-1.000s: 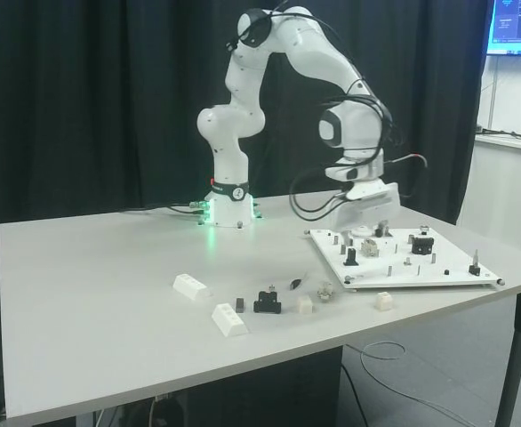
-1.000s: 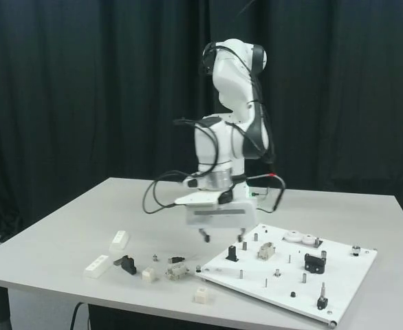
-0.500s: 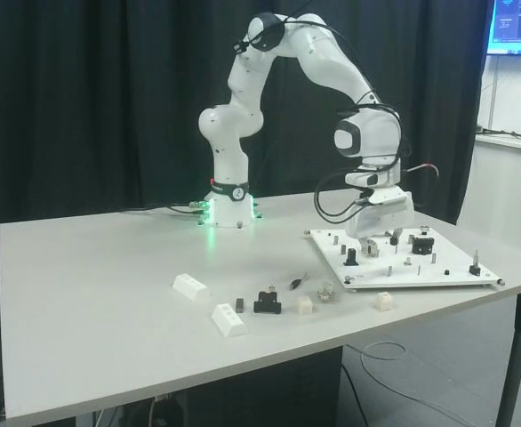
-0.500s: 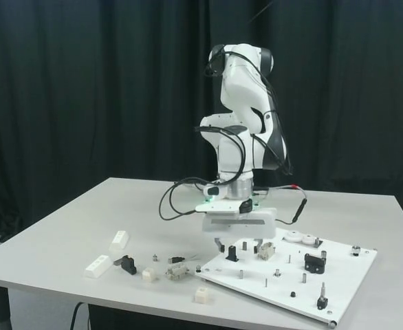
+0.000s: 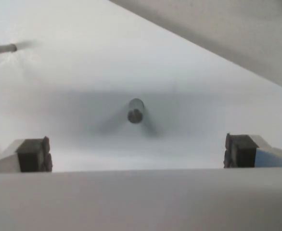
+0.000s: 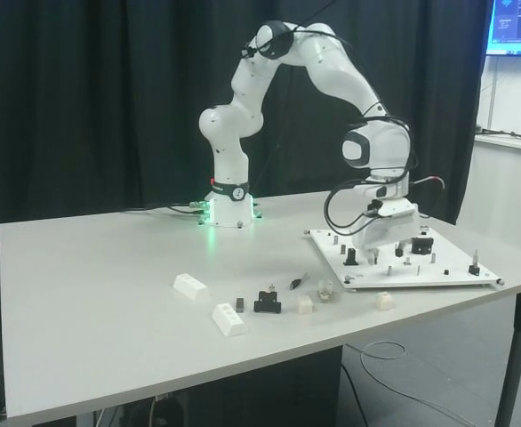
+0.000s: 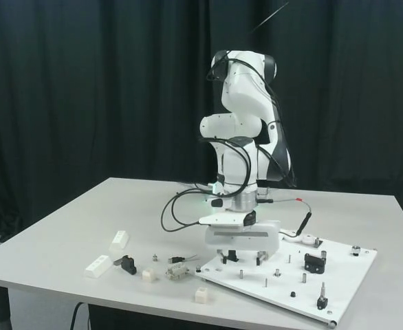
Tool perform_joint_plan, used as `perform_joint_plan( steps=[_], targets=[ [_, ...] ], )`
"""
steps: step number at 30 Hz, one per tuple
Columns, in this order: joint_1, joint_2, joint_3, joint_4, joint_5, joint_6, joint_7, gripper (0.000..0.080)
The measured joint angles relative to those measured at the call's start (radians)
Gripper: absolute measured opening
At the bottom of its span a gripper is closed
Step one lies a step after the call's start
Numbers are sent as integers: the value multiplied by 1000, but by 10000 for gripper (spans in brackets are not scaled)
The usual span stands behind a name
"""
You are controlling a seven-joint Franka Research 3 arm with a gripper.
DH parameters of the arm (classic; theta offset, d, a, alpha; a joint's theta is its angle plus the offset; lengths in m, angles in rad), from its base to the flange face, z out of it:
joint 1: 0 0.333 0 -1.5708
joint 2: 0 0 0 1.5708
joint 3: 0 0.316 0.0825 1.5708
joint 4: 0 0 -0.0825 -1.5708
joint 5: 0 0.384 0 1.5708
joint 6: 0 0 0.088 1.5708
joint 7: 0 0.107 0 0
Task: Remove round peg 2.
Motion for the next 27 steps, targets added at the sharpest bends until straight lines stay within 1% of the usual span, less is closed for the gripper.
perform_joint_plan(
  steps=[10, 21, 27],
  targets=[
    [0, 37, 2, 49, 0, -55, 0, 800],
    [0, 63, 1, 82, -10, -89, 2, 800],
    [0, 72, 1, 88, -20, -93, 21, 800]
  ],
)
